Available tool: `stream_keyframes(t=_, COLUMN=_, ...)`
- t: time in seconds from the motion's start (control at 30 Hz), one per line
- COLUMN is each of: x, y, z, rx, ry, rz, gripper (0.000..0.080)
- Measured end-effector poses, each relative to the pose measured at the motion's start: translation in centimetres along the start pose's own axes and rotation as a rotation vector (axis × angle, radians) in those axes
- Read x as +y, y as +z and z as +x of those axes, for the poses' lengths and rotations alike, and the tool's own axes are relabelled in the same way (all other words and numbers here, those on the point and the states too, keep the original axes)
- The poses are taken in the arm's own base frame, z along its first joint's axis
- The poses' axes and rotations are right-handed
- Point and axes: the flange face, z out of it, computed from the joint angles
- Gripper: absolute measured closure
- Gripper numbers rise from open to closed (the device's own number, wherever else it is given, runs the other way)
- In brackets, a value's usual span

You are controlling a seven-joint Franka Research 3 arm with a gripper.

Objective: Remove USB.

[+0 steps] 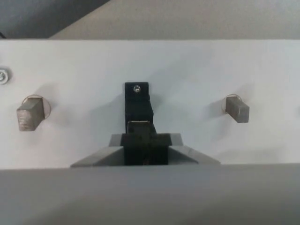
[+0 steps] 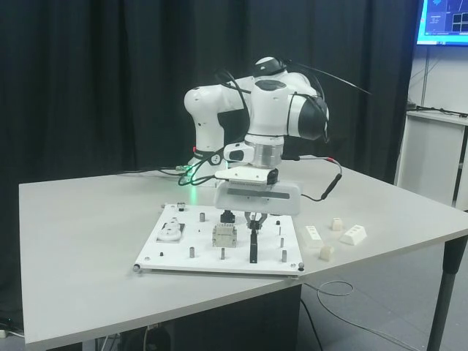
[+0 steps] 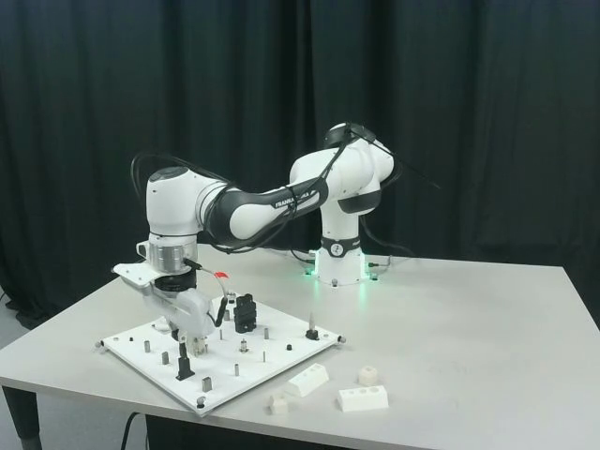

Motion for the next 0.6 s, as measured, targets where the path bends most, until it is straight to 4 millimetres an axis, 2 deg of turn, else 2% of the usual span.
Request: stream_keyframes(t=0.6, x=-0.31, y=-0.09, z=-0.08, rx=0.003, ry=-0.006, rz=0.003, gripper=0.0771)
